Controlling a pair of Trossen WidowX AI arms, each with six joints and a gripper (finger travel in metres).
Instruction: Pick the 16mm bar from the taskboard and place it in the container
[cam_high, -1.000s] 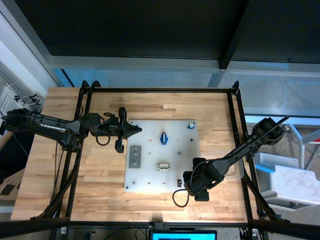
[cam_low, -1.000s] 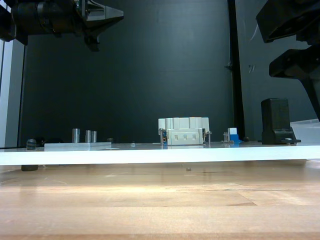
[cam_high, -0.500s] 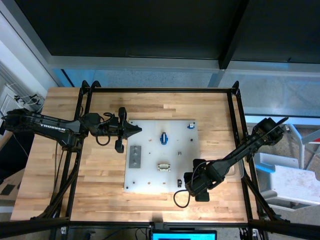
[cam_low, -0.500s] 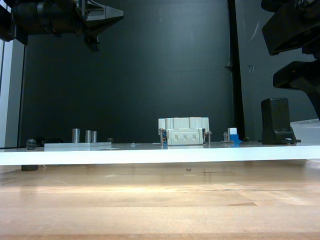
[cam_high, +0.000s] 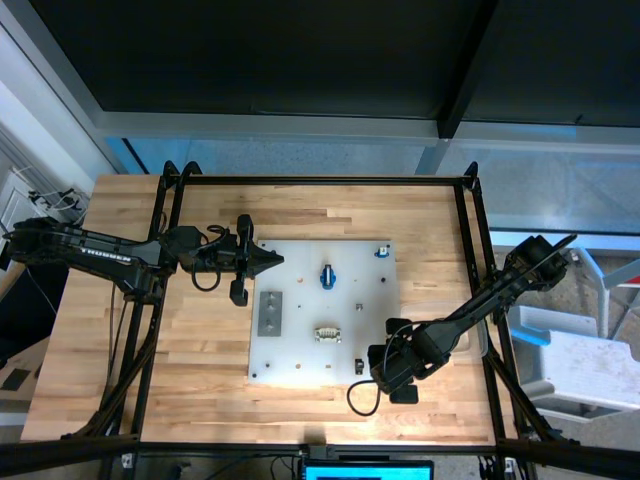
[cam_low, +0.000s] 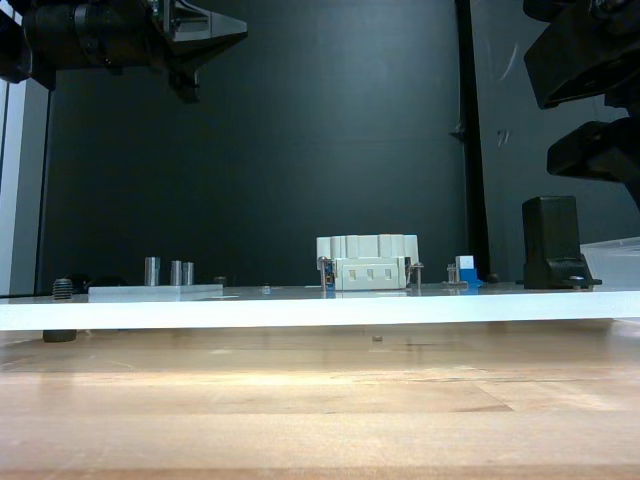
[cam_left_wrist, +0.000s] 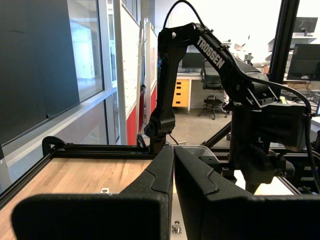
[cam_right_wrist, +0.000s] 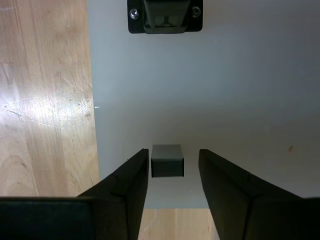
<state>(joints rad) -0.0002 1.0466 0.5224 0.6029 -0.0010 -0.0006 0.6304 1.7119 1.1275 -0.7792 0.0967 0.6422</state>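
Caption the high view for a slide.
Left end effector, shut, over the taskboard's far left corner; right end effector, open, over its near right corner.

Lit brightly from above, with glare on the wooden table (cam_low: 250, 385), shadow under the taskboard (cam_low: 300, 308) and blur up close.

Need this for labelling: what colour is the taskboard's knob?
Blue knob, clearest from high view; left gripper over taskboard's far-left corner, right gripper over its near-right corner.

Robotics lab, black frame (cam_high: 320, 180) around a wooden table (cam_high: 200, 380), glass partitions (cam_left_wrist: 85, 55), office chair (cam_left_wrist: 214, 93) and monitors (cam_left_wrist: 305, 59) behind.
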